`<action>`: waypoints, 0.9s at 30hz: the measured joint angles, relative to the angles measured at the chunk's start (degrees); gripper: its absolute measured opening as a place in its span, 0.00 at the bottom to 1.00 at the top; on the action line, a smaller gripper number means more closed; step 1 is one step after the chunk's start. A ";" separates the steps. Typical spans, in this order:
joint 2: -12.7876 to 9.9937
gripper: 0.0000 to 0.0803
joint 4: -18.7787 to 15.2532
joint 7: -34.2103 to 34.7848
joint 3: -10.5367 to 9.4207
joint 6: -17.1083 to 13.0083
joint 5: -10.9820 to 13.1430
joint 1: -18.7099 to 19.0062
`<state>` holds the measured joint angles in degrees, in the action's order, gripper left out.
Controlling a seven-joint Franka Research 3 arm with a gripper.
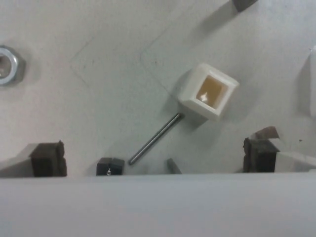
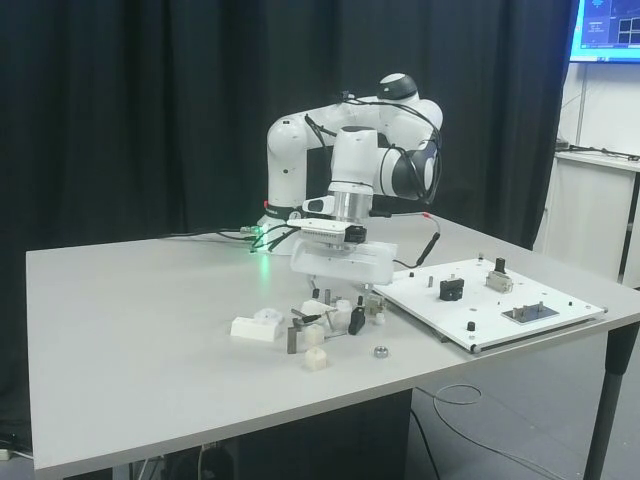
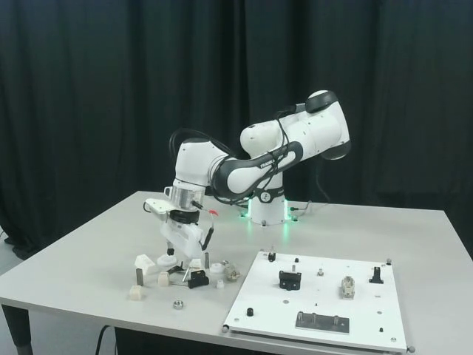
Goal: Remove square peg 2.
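In the wrist view a white hollow square peg [image 1: 208,92] lies tilted on the grey table. A thin metal rod [image 1: 155,138] runs from its base towards the camera. My gripper [image 1: 153,157] hangs above them, open wide, with nothing between its black fingertips [image 1: 48,159]. The peg sits off the line between the tips and touches neither finger. In the first room view the gripper [image 2: 335,287] hovers just over a cluster of small parts on the table. The second room view shows the gripper [image 3: 182,255] above that cluster too.
A metal nut [image 1: 7,64] and a small black part [image 1: 109,166] lie near the peg. A white block [image 2: 256,326], a white cube [image 2: 315,358] and a nut [image 2: 380,351] ring the cluster. The white task board [image 2: 490,300] with its fixtures stands beside it.
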<state>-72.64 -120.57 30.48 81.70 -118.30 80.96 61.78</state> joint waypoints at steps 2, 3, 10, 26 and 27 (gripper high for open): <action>-0.02 1.00 0.05 0.00 0.00 0.00 0.10 -0.09; -0.04 1.00 0.09 0.00 0.00 0.00 0.14 -0.14; -0.16 1.00 0.60 0.00 0.01 -0.01 0.32 -0.63; -0.16 1.00 1.25 0.00 0.21 0.80 0.33 -0.95; -0.16 1.00 1.25 0.00 0.25 0.96 0.33 -0.93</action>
<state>-72.81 -119.32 30.48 81.95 -117.34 81.28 60.85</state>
